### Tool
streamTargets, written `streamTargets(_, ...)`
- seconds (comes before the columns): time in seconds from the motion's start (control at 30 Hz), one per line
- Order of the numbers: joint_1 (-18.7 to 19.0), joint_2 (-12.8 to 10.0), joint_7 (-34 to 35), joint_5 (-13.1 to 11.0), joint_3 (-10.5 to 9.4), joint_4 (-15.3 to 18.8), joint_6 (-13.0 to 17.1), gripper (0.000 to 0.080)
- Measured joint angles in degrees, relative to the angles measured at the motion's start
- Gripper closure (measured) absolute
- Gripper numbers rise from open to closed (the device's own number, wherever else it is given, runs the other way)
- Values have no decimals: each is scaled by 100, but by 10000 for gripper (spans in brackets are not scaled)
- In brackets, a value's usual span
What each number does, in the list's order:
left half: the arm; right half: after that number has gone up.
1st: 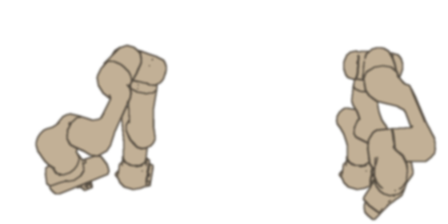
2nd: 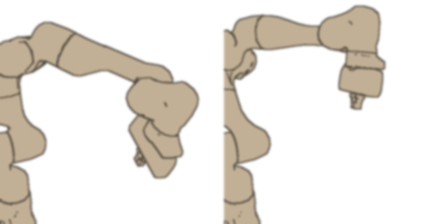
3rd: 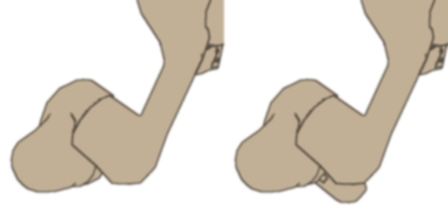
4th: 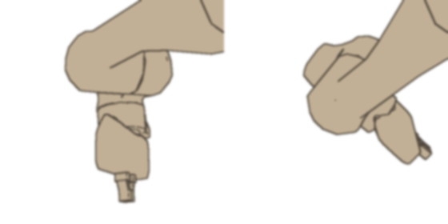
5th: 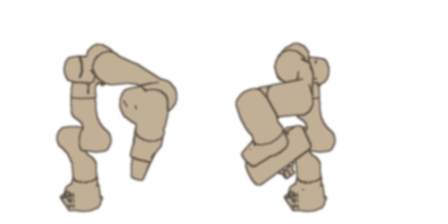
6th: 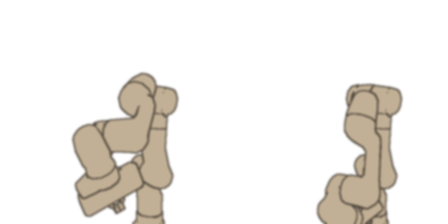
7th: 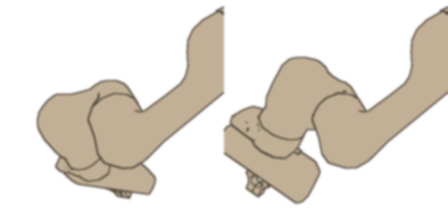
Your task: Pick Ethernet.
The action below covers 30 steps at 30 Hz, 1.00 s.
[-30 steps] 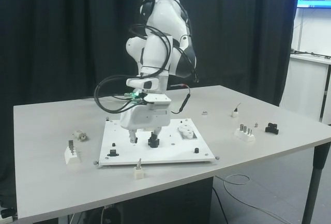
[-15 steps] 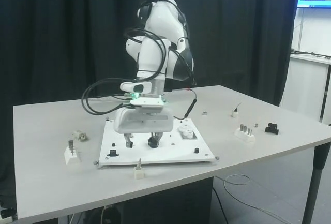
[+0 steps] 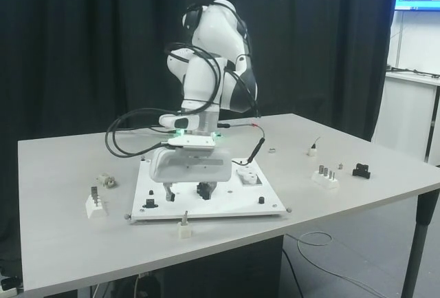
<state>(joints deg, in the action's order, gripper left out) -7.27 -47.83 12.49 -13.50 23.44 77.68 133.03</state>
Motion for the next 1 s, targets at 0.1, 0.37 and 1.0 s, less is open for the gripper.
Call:
streamTargets(0.1,-3,-54,49,0,0,-34,0,3)
streamTargets(0.37,-45,-216,216,0,-15,-171,-16,3)
streamTargets(1.0,-293,-506,237,0,-163,-467,-79,3)
